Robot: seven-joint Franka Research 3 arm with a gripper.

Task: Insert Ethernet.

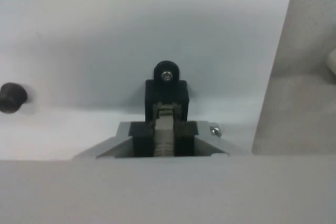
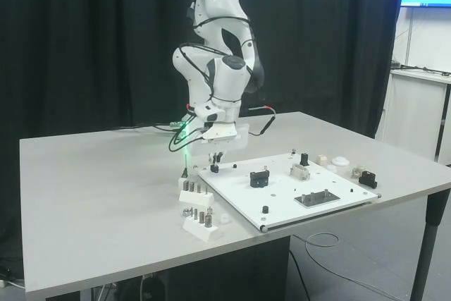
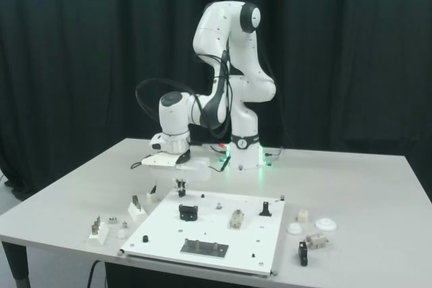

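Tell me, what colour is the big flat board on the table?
White; the board shows best in the second room view, lying on the grey table.

White board (image 2: 282, 195) on grey table (image 2: 99, 174)

The gripper (image 1: 164, 142) points down at a white board (image 1: 131, 35), its two black fingers (image 1: 140, 139) closed on a grey ribbed Ethernet plug (image 1: 164, 135) that stands between them. Just past the fingertips a black bracket (image 1: 166, 94) rises from the board, with a round top that carries a small screw (image 1: 166, 76), and the plug's end sits right at the bracket's foot. A black knob (image 1: 11, 97) stands on the board well apart to one side, while the board's edge gives way to the grey table (image 1: 310, 77) on the other side.
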